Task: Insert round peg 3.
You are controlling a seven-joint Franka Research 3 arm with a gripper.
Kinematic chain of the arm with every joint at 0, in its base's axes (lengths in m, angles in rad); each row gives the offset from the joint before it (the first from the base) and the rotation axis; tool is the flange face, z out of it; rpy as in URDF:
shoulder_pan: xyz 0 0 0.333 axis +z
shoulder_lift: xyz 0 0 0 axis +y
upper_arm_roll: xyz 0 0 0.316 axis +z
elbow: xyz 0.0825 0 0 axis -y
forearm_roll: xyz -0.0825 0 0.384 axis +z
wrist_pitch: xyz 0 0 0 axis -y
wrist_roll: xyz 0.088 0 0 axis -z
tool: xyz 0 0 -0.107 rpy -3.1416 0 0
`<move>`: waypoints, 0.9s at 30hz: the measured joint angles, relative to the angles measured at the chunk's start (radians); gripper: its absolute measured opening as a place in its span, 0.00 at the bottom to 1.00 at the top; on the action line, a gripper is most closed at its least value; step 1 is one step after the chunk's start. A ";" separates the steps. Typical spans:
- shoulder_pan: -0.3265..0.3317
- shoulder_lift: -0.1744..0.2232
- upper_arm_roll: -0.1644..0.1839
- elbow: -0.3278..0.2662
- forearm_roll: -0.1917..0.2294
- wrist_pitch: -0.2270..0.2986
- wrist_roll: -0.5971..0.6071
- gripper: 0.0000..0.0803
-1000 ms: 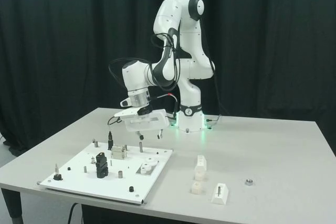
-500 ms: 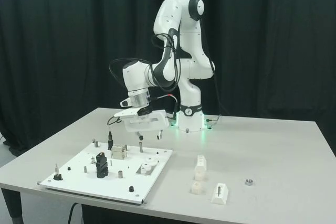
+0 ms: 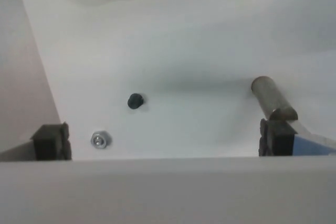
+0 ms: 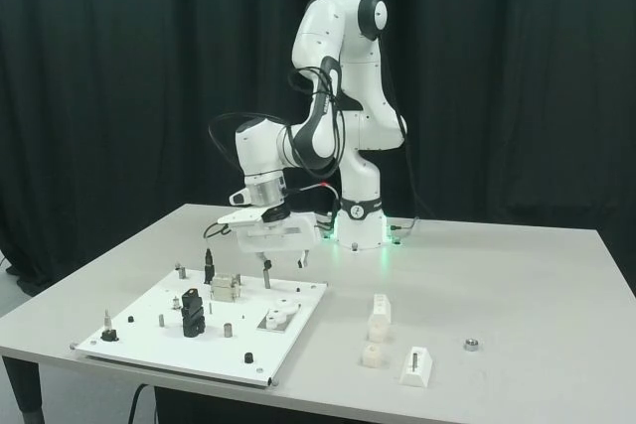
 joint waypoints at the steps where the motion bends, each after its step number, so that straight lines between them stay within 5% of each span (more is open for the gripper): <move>1: 0.001 0.000 0.000 0.000 0.000 0.000 0.000 1.00; 27: 0.029 0.002 0.001 0.007 0.002 0.066 0.000 1.00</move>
